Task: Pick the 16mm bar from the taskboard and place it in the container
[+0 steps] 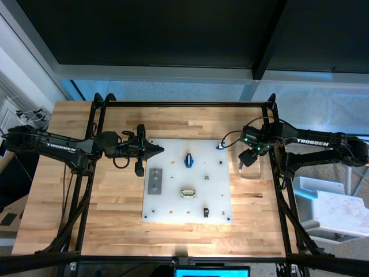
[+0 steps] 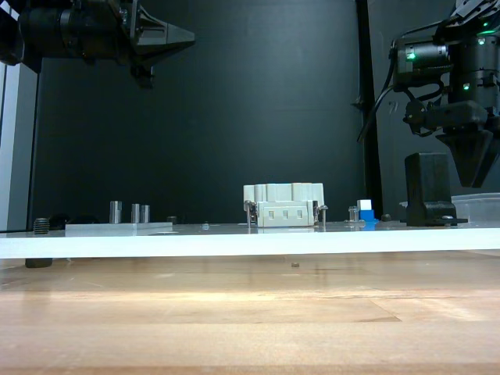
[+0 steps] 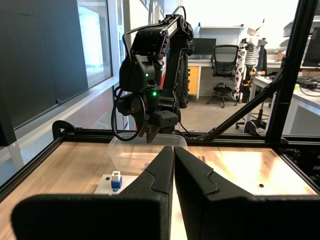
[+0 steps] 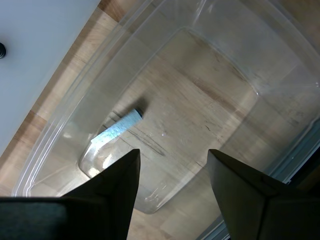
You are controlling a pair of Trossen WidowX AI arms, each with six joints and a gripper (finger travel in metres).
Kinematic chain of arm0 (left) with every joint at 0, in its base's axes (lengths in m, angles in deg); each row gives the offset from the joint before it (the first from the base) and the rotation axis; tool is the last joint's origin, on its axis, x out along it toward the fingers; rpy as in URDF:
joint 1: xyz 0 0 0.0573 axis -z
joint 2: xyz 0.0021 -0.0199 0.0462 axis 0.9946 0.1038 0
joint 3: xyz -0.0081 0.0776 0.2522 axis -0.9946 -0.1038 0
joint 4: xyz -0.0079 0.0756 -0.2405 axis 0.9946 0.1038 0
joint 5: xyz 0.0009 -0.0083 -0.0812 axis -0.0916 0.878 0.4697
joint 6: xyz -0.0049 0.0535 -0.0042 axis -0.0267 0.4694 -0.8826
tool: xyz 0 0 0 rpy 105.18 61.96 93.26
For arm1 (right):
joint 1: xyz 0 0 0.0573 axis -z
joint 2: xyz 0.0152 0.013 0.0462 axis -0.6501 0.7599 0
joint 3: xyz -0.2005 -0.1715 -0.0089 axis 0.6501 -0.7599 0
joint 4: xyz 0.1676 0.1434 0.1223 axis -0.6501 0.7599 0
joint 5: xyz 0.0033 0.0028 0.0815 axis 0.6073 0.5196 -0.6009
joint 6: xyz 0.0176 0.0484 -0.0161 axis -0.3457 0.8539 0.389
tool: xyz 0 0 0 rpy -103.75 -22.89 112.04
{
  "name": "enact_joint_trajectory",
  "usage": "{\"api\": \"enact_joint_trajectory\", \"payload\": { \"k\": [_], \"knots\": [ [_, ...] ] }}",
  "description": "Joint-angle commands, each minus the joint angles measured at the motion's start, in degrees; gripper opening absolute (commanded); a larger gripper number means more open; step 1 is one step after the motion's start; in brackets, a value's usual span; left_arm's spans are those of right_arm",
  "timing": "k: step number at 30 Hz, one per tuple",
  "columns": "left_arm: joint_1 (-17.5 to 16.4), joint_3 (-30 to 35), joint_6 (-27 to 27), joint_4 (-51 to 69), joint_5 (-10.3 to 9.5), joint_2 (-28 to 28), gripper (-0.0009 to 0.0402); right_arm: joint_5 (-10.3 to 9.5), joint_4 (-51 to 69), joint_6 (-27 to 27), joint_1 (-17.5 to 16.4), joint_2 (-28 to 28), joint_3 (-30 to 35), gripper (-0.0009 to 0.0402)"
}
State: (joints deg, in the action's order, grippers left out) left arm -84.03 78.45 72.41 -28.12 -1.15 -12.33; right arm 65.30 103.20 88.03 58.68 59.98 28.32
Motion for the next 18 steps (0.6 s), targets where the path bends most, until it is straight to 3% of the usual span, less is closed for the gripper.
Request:
{"api": "enact_joint_trajectory", "payload": {
  "k": [1,18],
  "knots": [
    [0.0,0.0,0.0,0.0,0.02,0.0,0.0,0.02,0.0,0.2,0.0,0.0,0.0,0.0206],
    [0.0,0.0,0.0,0.0,0.02,0.0,0.0,0.04,-0.1,0.3,-0.1,0.0,0.0,0.0212]
  ]
}}
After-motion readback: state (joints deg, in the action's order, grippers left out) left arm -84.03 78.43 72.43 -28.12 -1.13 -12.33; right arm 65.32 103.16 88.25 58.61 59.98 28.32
